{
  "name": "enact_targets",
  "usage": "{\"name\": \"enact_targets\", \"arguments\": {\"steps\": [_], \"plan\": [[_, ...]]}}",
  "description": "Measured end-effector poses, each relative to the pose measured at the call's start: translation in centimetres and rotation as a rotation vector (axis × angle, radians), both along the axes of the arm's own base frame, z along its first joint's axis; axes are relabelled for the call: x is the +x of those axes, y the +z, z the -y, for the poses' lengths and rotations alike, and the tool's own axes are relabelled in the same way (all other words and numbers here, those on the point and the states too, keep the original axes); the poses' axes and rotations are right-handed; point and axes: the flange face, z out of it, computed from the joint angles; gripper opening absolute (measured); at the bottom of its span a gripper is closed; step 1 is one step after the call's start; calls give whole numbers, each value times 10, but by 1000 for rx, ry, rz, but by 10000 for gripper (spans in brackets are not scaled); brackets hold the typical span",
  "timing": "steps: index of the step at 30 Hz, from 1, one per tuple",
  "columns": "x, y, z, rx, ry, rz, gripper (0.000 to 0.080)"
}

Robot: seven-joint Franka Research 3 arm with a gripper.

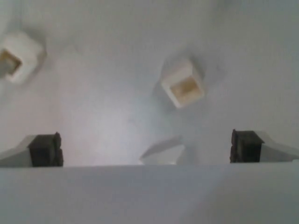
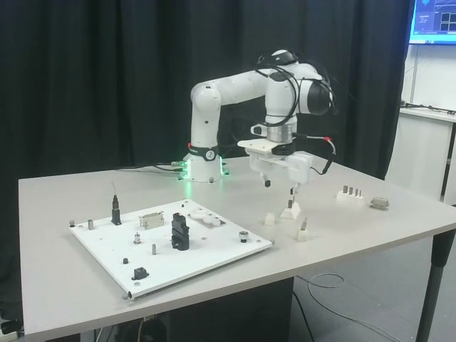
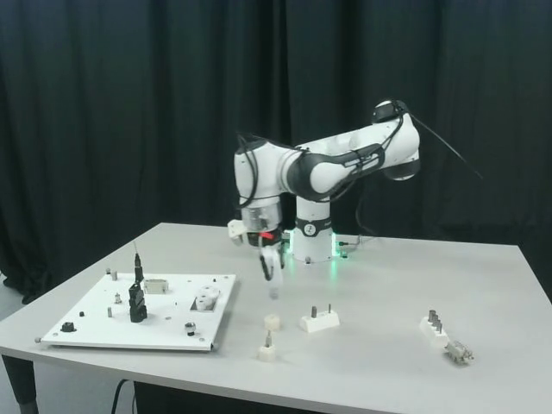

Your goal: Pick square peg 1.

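My gripper (image 1: 145, 147) hangs open above the grey table with nothing between its black fingertips (image 1: 45, 149). Under it in the wrist view stands a small white square block (image 1: 183, 86) with a hollow top. A second white square block (image 1: 16, 56) lies farther off. A white wedge-shaped piece (image 1: 163, 154) shows partly at the edge of my wrist body. In the first room view the gripper (image 2: 278, 187) is above and just behind three small white pieces: a cube (image 2: 270, 218), a base holding a thin peg (image 2: 290, 210) and another peg base (image 2: 303, 231). The second room view shows the gripper (image 3: 271, 278) above the cube (image 3: 272, 321).
A white assembly board (image 2: 214, 256) with black and grey fittings lies at the table's front left. A white rack of short pegs (image 2: 350, 195) and a grey connector (image 2: 379, 203) sit to the right. The arm's base (image 2: 202, 165) with green lights stands at the back.
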Motion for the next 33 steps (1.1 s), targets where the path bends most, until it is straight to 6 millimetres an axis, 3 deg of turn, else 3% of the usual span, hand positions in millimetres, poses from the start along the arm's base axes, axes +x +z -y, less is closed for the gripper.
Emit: {"name": "enact_targets", "arguments": {"steps": [14, 33], "plan": [[-25, -19, -56, -20, 78, 23, 800], [-53, -53, -105, -48, 100, -8, 800]]}}
